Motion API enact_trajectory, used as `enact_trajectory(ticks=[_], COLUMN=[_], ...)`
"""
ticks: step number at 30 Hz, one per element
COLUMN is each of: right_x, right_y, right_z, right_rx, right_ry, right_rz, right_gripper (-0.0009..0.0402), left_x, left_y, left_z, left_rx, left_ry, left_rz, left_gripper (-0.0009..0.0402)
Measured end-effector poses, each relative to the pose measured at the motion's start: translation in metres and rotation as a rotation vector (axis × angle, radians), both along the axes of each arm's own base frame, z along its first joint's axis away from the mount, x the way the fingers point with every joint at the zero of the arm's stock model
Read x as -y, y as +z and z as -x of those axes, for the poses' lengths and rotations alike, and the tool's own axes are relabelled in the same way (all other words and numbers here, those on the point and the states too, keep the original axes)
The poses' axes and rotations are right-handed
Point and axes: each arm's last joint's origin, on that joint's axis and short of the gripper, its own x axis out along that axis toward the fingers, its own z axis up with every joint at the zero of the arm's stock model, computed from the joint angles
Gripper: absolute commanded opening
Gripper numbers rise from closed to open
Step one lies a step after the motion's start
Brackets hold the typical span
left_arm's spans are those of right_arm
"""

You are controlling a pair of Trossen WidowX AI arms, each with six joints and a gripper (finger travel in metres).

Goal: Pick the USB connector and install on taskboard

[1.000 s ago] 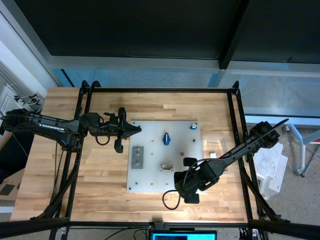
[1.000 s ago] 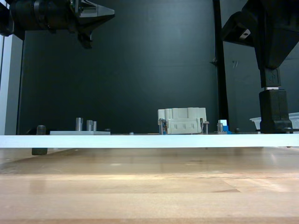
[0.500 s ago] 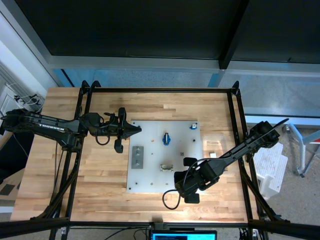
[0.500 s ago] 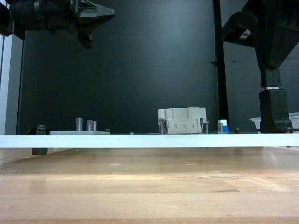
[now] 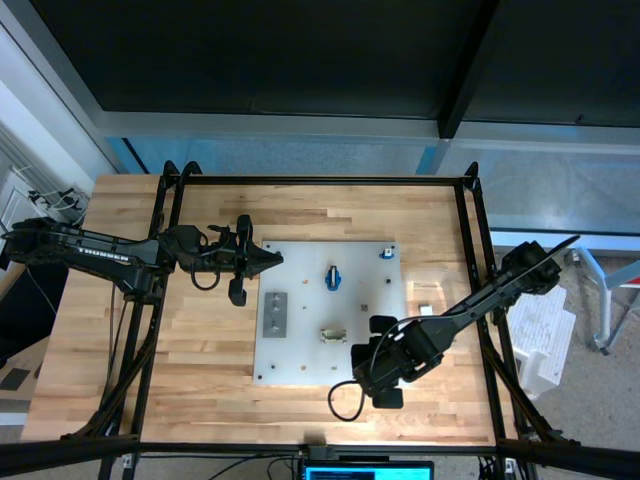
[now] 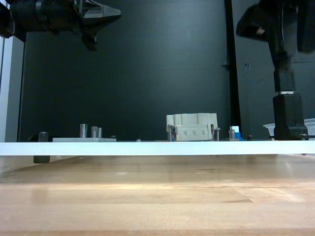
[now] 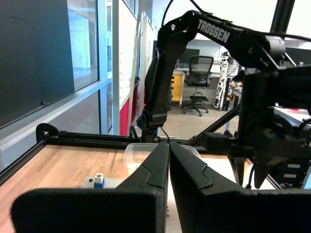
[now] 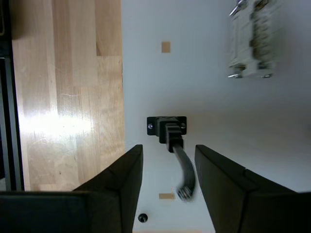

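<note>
A butcher-block table (image 5: 200,360) stood before a dark wall, with the white taskboard (image 5: 300,345) square in its middle. The USB connector (image 8: 170,136) stood on the board near its 5 o'clock corner, apparently already pushed into a black mount (image 6: 290,118). Its long axis was upright, and a short cable (image 8: 182,170) rose from it.

The right gripper (image 5: 385,378) hung directly over that plug, looking straight down its axis. Its fingers (image 8: 129,170) were spread wide to either side of the cable and gripped nothing, touching neither plug nor cable. This arm was far the nearer. Any retreat would likely run straight up along the plug's axis, so the cable between the fingers was the thing to watch.

The left gripper (image 5: 268,258) hovered high over the board's 10 o'clock corner, well apart from the plug. Its fingers (image 7: 150,170) were pressed together and held nothing.

A beige connector (image 5: 333,335) sat at 10 o'clock from the right gripper. At the board's 3 o'clock edge lay a clear tray (image 5: 440,280), with what looked like one small white piece (image 5: 425,310) in it.
</note>
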Motion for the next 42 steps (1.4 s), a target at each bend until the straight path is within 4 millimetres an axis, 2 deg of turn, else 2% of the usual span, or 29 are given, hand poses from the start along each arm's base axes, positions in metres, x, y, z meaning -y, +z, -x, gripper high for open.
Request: enact_trajectory(ticks=[7, 18, 24, 34, 42], right_x=[0.003, 0.005, 0.009, 0.029, 0.054], right_y=[0.017, 0.023, 0.033, 0.059, 0.077], right_z=[0.006, 0.009, 0.013, 0.019, 0.021], right_rx=[0.039, 0.051, 0.070, 0.172, 0.269], right_ry=[0.000, -0.007, -0.008, -0.031, -0.041], right_rz=[-0.023, -0.034, -0.051, -0.053, -0.023], right_gripper=[0.0193, 0.0194, 0.0194, 0.0178, 0.0150], left_x=[0.000, 0.000, 0.000, 0.000, 0.000], left_y=[0.000, 0.000, 0.000, 0.000, 0.000], left_z=[0.000, 0.000, 0.000, 0.000, 0.000], left_rx=[0.000, 0.000, 0.000, 0.000, 0.000], left_ry=[0.000, 0.000, 0.000, 0.000, 0.000], left_rz=[0.000, 0.000, 0.000, 0.000, 0.000], left_gripper=[0.0000, 0.0000, 0.0000, 0.0000, 0.0000])
